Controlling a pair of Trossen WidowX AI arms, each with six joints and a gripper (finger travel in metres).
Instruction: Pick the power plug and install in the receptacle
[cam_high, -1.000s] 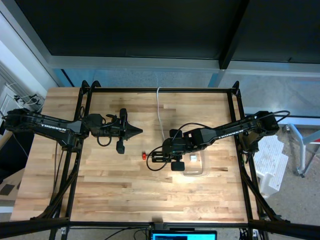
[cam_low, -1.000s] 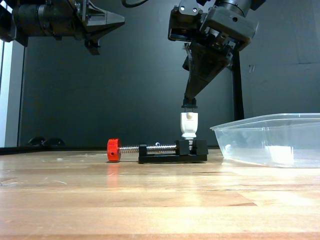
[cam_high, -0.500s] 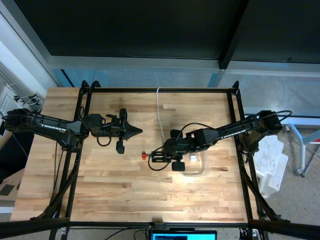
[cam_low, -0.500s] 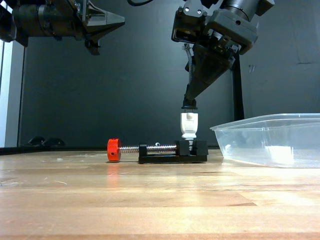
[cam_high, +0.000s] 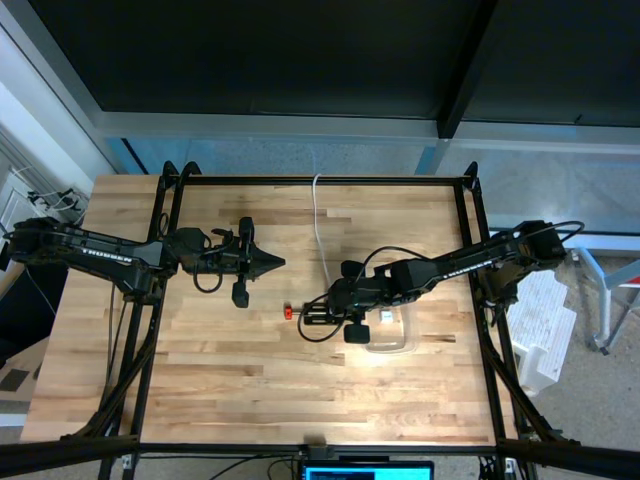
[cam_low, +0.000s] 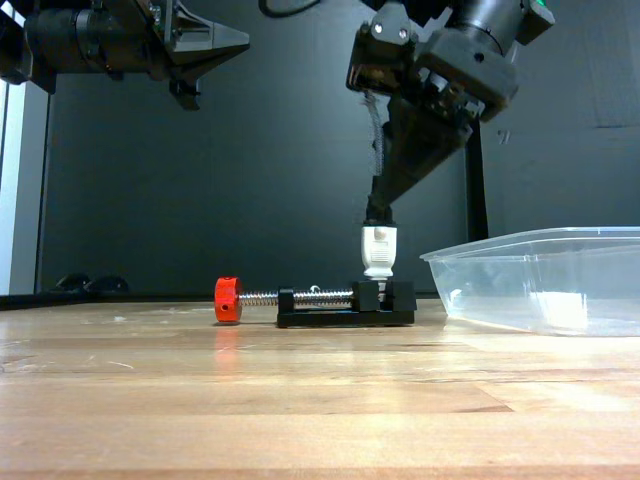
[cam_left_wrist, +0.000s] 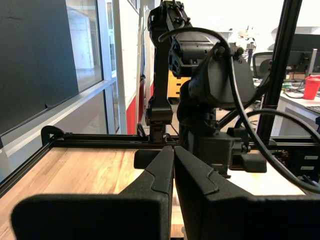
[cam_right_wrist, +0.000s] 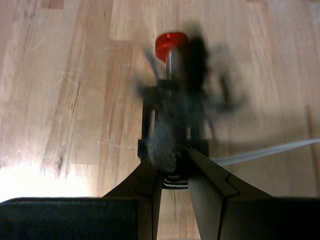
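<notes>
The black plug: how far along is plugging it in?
Done: the tiny black blocky plug is picked up, pinched in the right end effector. In hand: it is held at the top of the small white boxy socket, upright in the black vise. Left: pushing home, letting go. The left end effector hangs parked, shut.

The vise (cam_low: 345, 305) is sitting mid-worktop (cam_high: 250, 370) with the receptacle (cam_low: 378, 250) standing upright in it. The power plug (cam_low: 378, 213) is sitting on the receptacle's top, pinched by the right hand (cam_low: 379, 207) above. The tray (cam_low: 530, 280), holding a cube (cam_high: 386, 316), is lying just right of the vise. The left hand (cam_low: 235, 40) is hovering closed, well to the left.
</notes>
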